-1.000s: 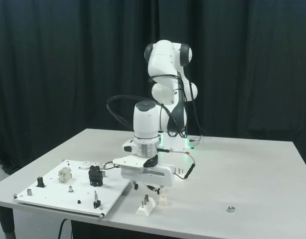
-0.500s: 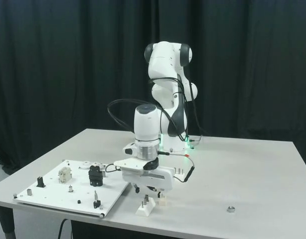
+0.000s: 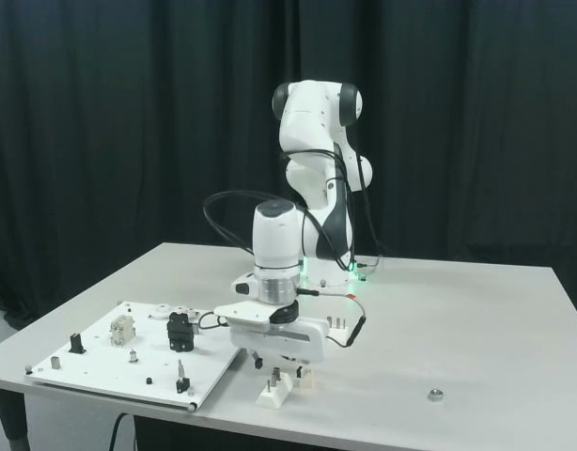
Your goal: Pick square peg 3.
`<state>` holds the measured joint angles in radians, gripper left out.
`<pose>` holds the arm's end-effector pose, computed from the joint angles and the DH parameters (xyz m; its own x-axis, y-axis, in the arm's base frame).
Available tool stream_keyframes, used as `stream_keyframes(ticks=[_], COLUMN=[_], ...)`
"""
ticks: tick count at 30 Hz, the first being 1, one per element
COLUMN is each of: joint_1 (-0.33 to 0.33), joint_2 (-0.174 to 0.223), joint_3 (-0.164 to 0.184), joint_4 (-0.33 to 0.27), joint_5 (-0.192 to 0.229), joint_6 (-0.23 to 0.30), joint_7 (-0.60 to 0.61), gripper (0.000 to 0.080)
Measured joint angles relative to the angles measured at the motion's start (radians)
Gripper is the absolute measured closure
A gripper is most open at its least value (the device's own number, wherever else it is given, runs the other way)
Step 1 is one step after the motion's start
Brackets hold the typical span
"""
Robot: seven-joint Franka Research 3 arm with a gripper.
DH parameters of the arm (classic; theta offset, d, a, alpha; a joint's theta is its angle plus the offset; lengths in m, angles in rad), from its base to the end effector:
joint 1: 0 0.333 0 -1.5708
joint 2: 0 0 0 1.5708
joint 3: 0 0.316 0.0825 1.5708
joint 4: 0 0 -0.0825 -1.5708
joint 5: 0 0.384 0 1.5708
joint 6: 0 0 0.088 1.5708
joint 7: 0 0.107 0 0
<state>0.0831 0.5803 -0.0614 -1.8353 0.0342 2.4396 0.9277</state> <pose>0.6493 0.0167 0.2154 0.6044 -0.7963 0.0240 -0.7963 -0.6048 -0.0138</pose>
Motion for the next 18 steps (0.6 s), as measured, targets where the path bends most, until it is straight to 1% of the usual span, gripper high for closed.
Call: stream_keyframes(ticks=[7,18], joint_1=[0.000,0.000], joint_2=[0.006,0.007], joint_3=[0.000,-0.001], joint_4=[0.000,0.001], joint_5=[0.000,0.000], joint_6=[0.016,0.018], joint_7=[-0.008,-0.014], gripper=[0.0003,0.0003])
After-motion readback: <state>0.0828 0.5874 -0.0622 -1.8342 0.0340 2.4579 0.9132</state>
